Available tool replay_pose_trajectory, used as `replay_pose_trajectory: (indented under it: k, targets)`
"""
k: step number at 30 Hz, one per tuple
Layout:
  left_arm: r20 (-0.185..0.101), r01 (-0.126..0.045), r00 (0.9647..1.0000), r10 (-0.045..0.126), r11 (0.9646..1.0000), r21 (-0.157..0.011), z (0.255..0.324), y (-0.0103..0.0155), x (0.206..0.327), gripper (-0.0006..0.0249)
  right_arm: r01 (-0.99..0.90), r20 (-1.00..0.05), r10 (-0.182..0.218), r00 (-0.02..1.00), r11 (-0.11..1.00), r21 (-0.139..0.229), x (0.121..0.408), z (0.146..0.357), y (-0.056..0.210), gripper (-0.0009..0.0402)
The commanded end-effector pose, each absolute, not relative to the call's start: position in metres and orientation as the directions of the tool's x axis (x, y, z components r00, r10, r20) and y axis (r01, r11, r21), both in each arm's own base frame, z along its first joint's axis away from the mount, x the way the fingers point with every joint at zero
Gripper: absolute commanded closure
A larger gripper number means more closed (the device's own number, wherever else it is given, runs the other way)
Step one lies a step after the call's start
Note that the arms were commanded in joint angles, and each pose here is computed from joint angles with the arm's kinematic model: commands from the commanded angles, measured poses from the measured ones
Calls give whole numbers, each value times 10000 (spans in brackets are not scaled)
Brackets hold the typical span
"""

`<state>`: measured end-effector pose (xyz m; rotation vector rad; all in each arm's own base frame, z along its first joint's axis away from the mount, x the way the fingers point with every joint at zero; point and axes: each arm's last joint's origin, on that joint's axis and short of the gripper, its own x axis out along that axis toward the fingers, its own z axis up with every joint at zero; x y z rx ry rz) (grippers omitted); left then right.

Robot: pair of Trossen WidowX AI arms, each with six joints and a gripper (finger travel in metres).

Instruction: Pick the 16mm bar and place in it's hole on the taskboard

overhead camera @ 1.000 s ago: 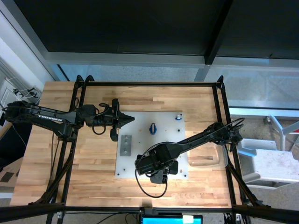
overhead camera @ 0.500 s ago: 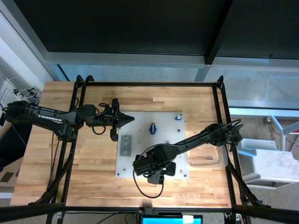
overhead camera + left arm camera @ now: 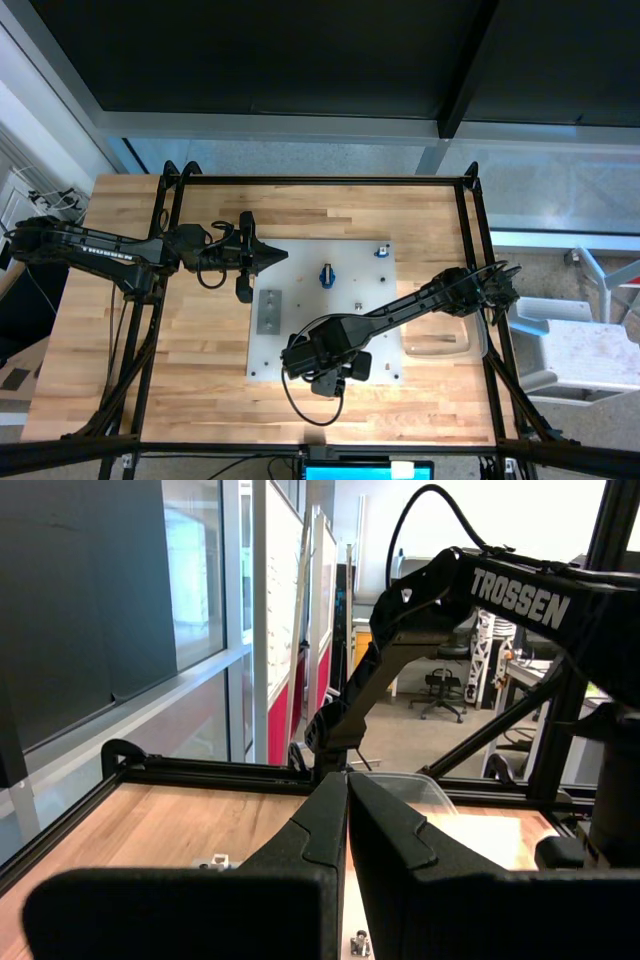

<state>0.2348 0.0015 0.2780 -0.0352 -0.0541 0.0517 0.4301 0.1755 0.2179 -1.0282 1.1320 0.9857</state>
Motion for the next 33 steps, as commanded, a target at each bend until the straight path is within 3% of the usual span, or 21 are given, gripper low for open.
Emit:
replay_pose_trajectory:
  k: [1, 8, 20, 33]
  targets:
    - [554, -507, 9971, 526, 9981, -362, 2783, 15, 2349, 243, -9627, -9865, 857, 1394, 2452, -1147, 4296, 2117, 1756, 178]
    - [307, -512, 9982, 522, 9981, -350, 2759, 15, 2350, 243, -9568, -9829, 936, 1585, 2601, -1295, 4314, 2112, 1765, 178]
    - [307, -515, 9981, 526, 9981, -350, 2759, 15, 2350, 243, -9580, -9836, 922, 1550, 2570, -1269, 4310, 2110, 1763, 186]
    - [307, -519, 9981, 530, 9980, -350, 2759, 16, 2350, 243, -9584, -9841, 913, 1521, 2568, -1243, 4308, 2104, 1760, 325]
